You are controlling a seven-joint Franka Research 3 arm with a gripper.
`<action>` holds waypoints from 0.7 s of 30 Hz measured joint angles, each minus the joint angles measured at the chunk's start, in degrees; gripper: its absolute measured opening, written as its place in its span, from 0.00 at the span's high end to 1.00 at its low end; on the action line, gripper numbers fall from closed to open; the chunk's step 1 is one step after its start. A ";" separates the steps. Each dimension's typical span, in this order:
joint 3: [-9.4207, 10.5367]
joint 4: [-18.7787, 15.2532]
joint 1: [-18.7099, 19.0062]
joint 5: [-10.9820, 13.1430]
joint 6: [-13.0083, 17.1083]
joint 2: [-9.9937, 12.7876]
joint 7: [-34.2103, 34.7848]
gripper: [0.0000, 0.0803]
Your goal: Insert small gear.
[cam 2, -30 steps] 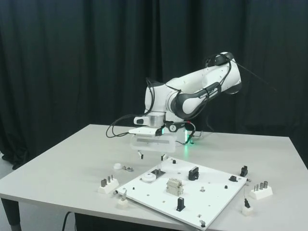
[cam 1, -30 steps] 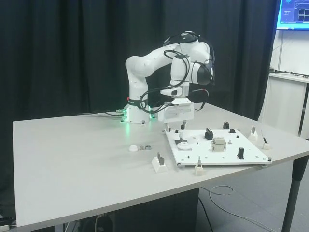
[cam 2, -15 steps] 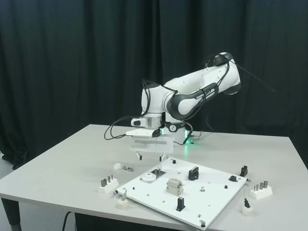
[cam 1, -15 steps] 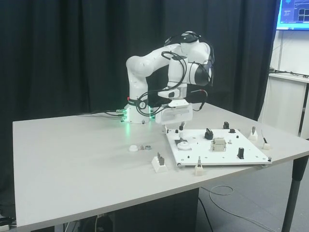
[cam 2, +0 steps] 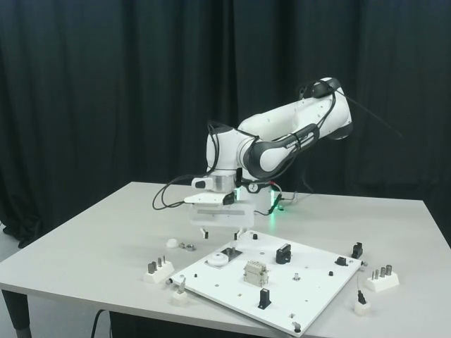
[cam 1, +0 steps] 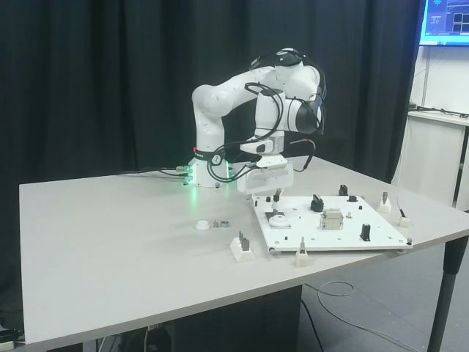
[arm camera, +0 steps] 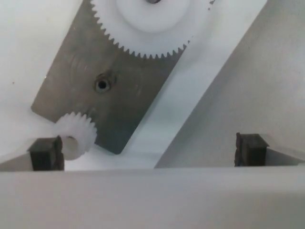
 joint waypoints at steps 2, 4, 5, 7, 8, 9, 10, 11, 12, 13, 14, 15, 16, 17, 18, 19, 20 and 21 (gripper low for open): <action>0.15 0.08 -0.21 0.08 0.05 -0.02 -0.14 0.00; 0.28 0.12 -0.38 0.15 0.12 -0.05 -0.32 0.00; 0.35 0.13 -0.47 0.18 0.16 -0.07 -0.39 0.00; 0.52 0.14 -0.63 0.29 0.23 -0.10 -0.50 0.00; 0.62 0.14 -0.72 0.37 0.26 -0.11 -0.56 0.00; 0.72 0.15 -0.81 0.47 0.30 -0.12 -0.63 0.00; 0.83 0.15 -0.91 0.60 0.33 -0.14 -0.74 0.00; 0.95 0.15 -1.02 0.73 0.36 -0.16 -0.88 0.00; 1.07 0.16 -1.11 0.88 0.40 -0.16 -1.02 0.00; 1.20 0.16 -1.22 1.05 0.47 -0.16 -1.17 0.00; 1.36 0.16 -1.32 1.21 0.55 -0.17 -1.35 0.00; 1.50 0.16 -1.43 1.34 0.61 -0.17 -1.54 0.00; 1.63 0.16 -1.53 1.45 0.66 -0.17 -1.76 0.00; 1.74 0.17 -1.62 1.58 0.68 -0.18 -1.98 0.00; 1.83 0.17 -1.71 1.72 0.71 -0.19 -2.16 0.00; 1.93 0.17 -1.79 1.85 0.73 -0.19 -2.34 0.00; 2.02 0.17 -1.87 1.98 0.76 -0.20 -2.51 0.00; 2.11 0.17 -1.95 2.11 0.78 -0.20 -2.64 0.00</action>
